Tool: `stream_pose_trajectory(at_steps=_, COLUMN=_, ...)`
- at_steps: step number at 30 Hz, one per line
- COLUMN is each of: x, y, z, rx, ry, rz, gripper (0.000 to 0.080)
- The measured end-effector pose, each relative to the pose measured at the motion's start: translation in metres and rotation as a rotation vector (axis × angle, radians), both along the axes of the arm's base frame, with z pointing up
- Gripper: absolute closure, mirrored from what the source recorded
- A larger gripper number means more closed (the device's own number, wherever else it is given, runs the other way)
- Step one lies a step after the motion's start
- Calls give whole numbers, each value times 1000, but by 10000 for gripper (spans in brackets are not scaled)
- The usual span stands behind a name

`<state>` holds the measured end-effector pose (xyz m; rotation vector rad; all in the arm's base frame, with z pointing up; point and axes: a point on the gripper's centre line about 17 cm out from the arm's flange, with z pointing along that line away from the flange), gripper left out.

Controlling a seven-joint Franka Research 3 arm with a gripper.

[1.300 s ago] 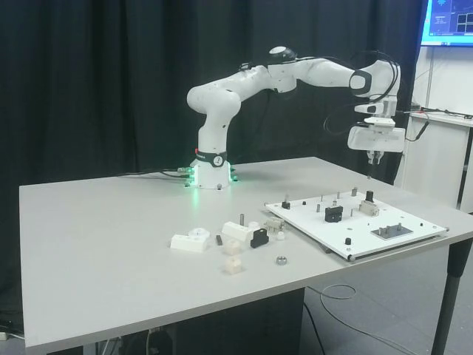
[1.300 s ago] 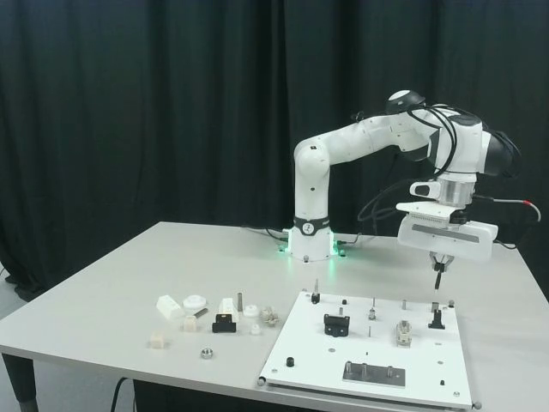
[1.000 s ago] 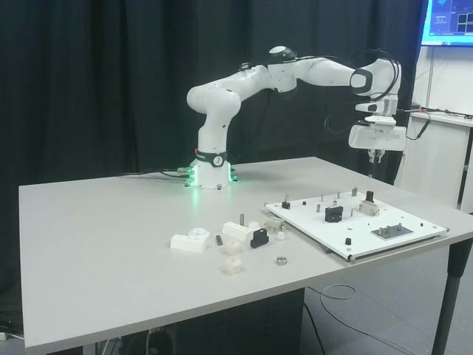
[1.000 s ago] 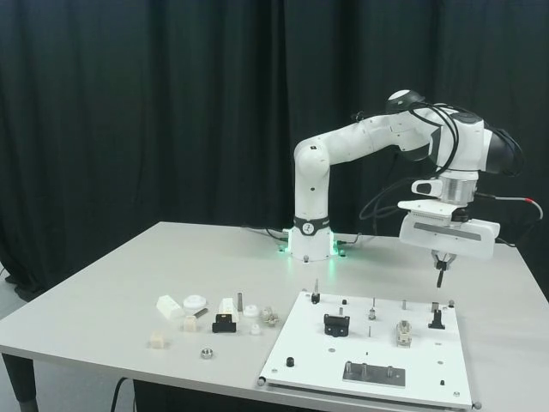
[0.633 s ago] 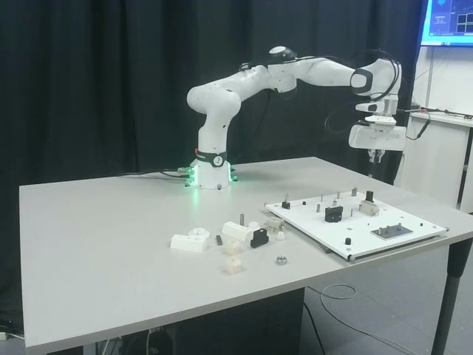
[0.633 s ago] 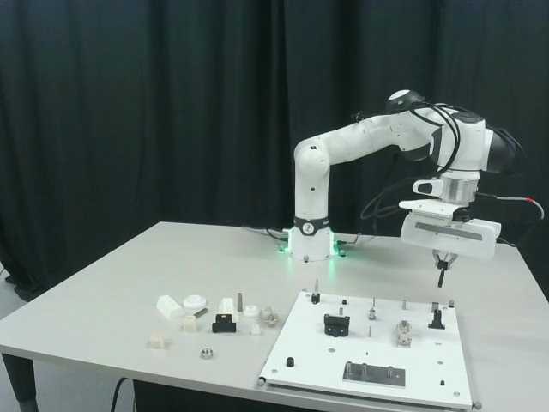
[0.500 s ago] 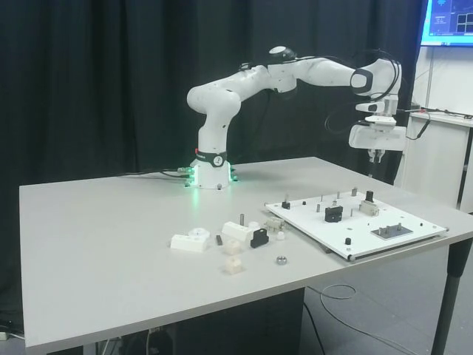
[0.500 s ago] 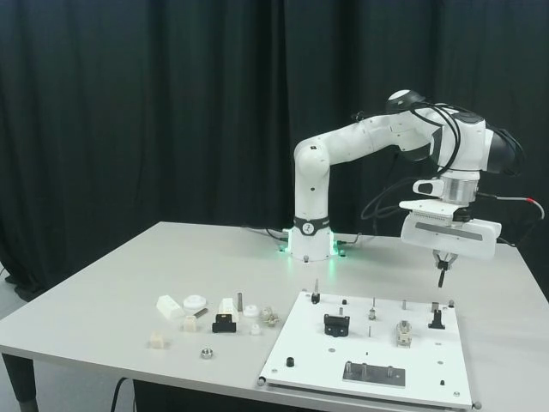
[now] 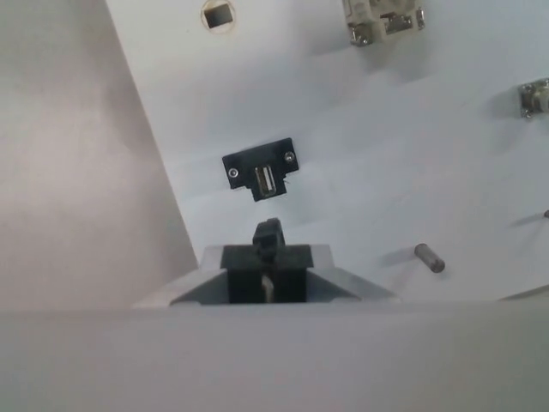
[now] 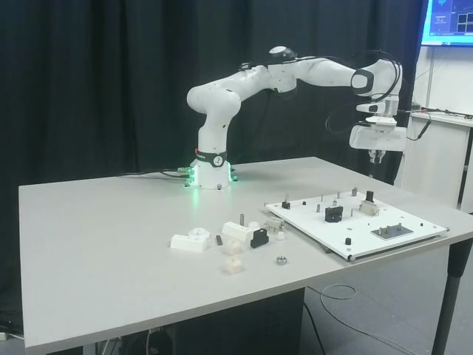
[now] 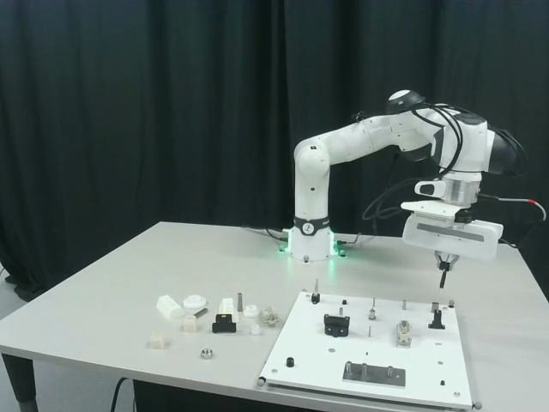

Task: Place USB.

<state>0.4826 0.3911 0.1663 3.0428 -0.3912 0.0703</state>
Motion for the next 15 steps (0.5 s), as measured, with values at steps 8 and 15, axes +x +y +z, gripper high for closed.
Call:
stream_pose_trajectory(at_steps=8, x=0, y=1, z=0, rx=0, ry=0, rz=-1, gripper=777)
stream_pose_trajectory(at_steps=15, x=4, y=-6, z=2, rx=-19, ry=-9, rz=-3, gripper=777)
